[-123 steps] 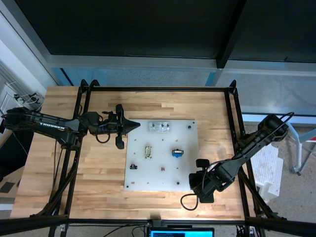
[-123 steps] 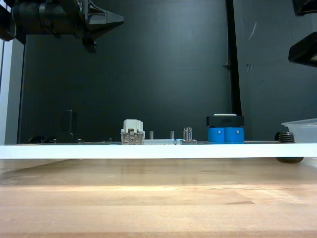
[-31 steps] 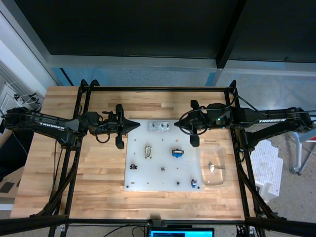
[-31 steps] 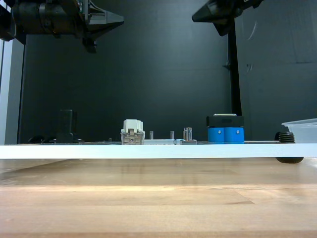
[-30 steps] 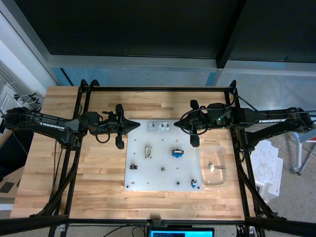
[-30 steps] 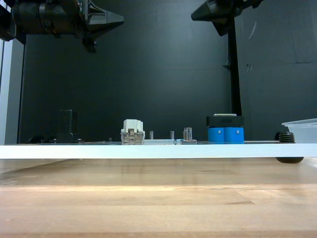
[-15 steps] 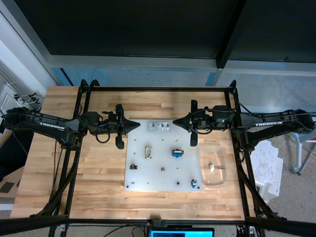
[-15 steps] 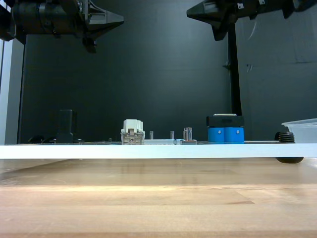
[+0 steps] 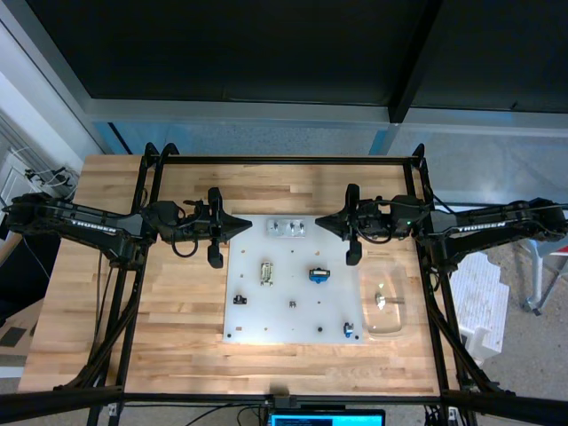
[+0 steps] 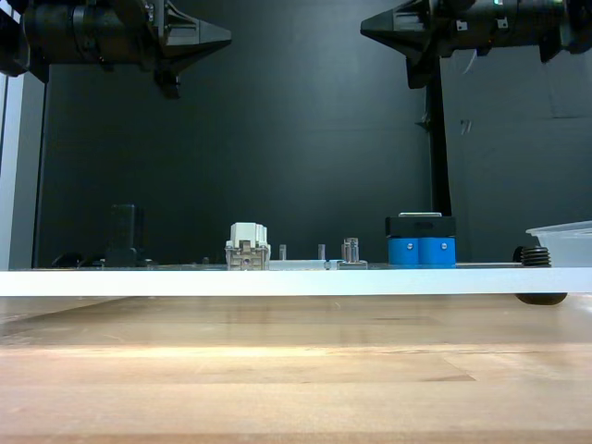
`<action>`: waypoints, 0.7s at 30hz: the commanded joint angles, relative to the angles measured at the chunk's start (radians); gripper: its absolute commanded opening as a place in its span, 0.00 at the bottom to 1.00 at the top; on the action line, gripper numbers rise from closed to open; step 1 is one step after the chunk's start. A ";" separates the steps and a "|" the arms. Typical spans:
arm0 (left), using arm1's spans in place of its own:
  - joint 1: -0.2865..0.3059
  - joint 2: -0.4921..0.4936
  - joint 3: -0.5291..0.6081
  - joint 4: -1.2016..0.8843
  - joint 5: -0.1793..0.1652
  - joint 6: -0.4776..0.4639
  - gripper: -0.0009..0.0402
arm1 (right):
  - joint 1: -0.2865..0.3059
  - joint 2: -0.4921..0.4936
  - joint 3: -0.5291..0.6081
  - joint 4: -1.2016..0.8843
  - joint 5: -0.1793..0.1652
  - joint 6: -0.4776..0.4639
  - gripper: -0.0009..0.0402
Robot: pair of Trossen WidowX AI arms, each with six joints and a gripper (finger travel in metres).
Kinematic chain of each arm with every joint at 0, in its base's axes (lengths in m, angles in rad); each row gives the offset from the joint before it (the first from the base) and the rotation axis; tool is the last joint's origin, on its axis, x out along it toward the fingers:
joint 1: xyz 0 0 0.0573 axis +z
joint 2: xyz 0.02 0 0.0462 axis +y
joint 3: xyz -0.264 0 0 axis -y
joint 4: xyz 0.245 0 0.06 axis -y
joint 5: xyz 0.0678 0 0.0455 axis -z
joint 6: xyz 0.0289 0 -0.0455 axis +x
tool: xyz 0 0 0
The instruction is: Pick the RJ45 connector and install on taskboard
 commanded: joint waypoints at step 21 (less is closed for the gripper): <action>0.000 0.000 0.000 0.000 0.000 0.000 0.02 | 0.000 -0.002 -0.010 -0.009 -0.012 -0.003 0.02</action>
